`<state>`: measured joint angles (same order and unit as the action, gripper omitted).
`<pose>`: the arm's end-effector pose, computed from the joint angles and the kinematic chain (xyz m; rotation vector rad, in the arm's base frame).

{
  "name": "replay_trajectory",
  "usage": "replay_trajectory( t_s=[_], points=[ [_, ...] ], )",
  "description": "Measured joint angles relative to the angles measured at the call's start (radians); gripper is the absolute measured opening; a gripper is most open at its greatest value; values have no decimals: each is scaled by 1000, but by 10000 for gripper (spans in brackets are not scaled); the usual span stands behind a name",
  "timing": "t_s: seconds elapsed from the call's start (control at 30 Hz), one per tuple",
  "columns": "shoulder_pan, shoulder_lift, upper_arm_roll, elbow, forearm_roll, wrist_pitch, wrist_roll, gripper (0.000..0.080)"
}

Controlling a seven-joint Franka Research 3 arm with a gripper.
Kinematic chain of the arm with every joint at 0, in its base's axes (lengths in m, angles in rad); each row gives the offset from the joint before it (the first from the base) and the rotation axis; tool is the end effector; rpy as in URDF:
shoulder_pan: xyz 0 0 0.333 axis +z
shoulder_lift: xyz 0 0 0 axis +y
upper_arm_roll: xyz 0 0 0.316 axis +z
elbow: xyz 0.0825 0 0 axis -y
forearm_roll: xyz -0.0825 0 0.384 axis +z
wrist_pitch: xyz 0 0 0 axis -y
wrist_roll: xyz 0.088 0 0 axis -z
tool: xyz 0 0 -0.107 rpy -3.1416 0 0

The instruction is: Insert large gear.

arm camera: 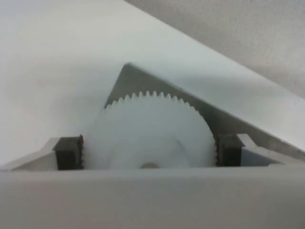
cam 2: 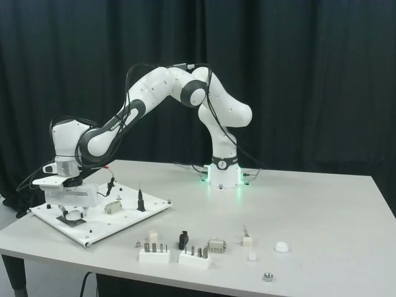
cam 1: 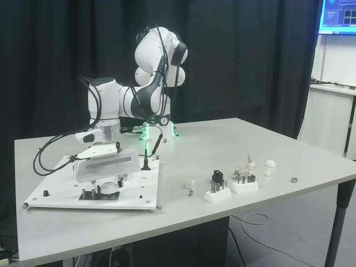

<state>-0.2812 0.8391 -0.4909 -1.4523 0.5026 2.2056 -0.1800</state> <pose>0.5733 -0.4405 0.2266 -2.8983 1.1311 -0.0726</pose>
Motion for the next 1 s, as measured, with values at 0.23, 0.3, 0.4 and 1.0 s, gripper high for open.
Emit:
replay_trajectory(
  t_s=[0.23,0.3,0.4,1.0],
  points=[
    [1,0,-1,-1,-1,-1,-20,596],
    [2,0,-2,-1,-3,-1,-28,596],
    [2,0,-2,-1,-5,-1,-40,596],
    [8,0,-2,-1,-6,6,-96,596]
  ],
)
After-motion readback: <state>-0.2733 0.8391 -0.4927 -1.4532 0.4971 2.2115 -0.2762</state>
